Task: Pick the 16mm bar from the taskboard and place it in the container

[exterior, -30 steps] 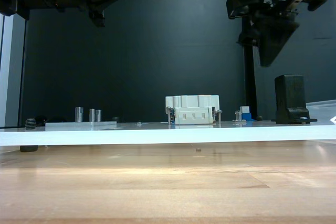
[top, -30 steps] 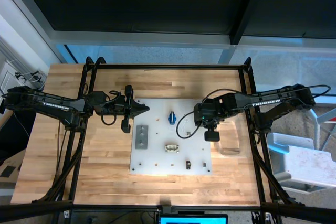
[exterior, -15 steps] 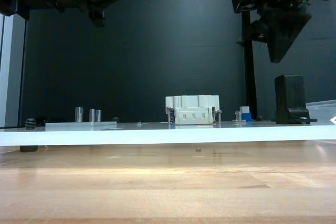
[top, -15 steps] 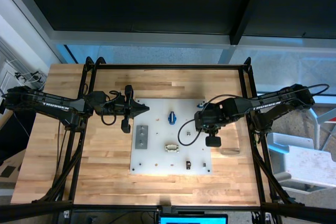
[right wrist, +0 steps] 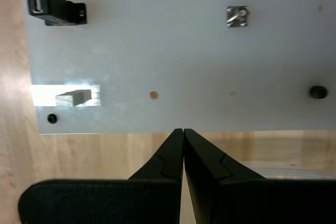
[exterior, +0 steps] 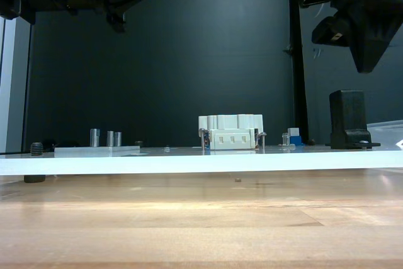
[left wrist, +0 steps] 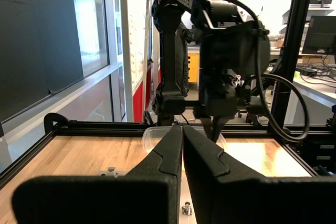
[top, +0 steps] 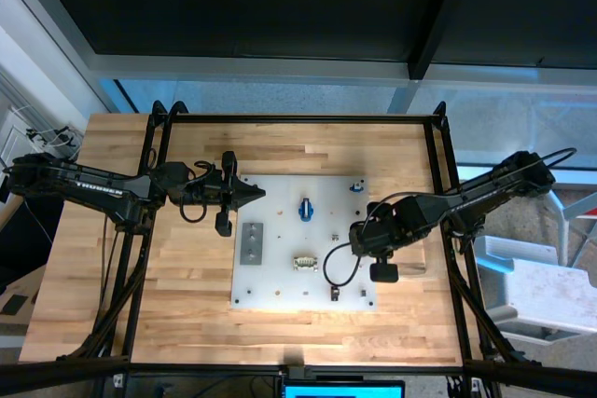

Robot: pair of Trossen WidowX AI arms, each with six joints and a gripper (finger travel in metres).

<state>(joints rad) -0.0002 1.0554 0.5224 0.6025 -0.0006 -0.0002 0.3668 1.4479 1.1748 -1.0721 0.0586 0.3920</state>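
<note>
Both WidowX arms hang above the taskboard (top: 280, 202) with the pick not yet made. The right gripper (right wrist: 182, 130), fingers pressed together on nothing, points straight down from high over the board's near right edge, where white board meets wooden table (top: 187, 305). The clear container (left wrist: 155, 136) sits just off the board's right side, close by this arm. The left gripper (left wrist: 182, 128), likewise closed and empty, is held level and high over the board's far left corner, aimed across at the other arm. Three short metal pegs (exterior: 110, 138) rise upright from the grey metal block (top: 253, 241) on the board's left half. The 16mm bar is probably among them, though which one cannot be told. The job appears to be at the approach stage. A gripper must next spread its fingers, line up over the right peg and descend squarely around it before closing.
</note>
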